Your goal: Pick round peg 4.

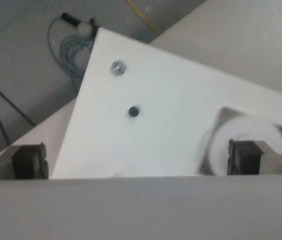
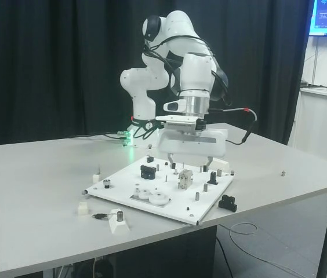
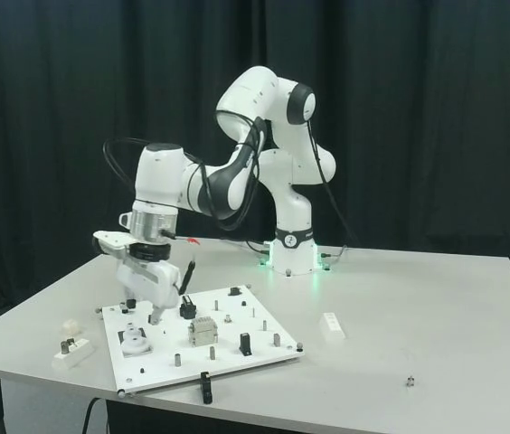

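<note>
At the near edge of the grey table [image 2: 47, 179], small white blocks [image 2: 119, 220] lie just off the white board [image 2: 210, 200], and a black clip [image 2: 228, 202] sits at the board's near corner. On the board stand white gear wheels [image 2: 159, 198], a grey block fixture [image 2: 185, 179], black holders and several short upright pegs; which of them is round peg 4 cannot be told, though one grey peg [image 2: 197, 196] stands near the front edge. The gripper [image 2: 189, 163] hangs above the middle of the board, its jaws spread wide and holding nothing. In the wrist view the fingertips [image 1: 30, 161] frame a board corner with a bolt [image 1: 118, 67], a dark hole [image 1: 133, 112] and a white gear [image 1: 246, 137]. Behind, the white arm [image 2: 157, 63] rises from its base, where a green light [image 2: 124, 138] glows before a black curtain [image 2: 47, 63].
</note>
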Controlling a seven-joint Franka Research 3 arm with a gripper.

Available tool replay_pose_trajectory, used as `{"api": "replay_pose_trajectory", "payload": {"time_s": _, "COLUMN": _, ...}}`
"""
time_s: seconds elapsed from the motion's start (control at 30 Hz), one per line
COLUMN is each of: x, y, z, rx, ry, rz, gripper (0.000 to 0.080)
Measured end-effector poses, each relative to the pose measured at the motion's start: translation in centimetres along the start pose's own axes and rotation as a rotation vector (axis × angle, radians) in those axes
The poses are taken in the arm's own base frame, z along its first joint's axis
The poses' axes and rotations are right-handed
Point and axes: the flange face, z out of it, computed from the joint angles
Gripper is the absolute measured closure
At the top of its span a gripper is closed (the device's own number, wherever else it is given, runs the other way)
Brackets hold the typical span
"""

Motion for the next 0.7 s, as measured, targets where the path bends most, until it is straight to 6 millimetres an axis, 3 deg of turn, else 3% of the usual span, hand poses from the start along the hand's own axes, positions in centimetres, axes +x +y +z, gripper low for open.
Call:
{"api": "replay_pose_trajectory", "payload": {"time_s": 0.37, "x": 5.0, "y": 0.3, "z": 1.4, "rx": -0.005, "ry": 0.044, "rz": -0.154, "gripper": 0.0003}}
{"api": "replay_pose_trajectory", "payload": {"time_s": 0.7, "x": 10.4, "y": 2.0, "z": 3.4, "rx": -0.039, "ry": 0.063, "rz": -0.337, "gripper": 0.0003}}
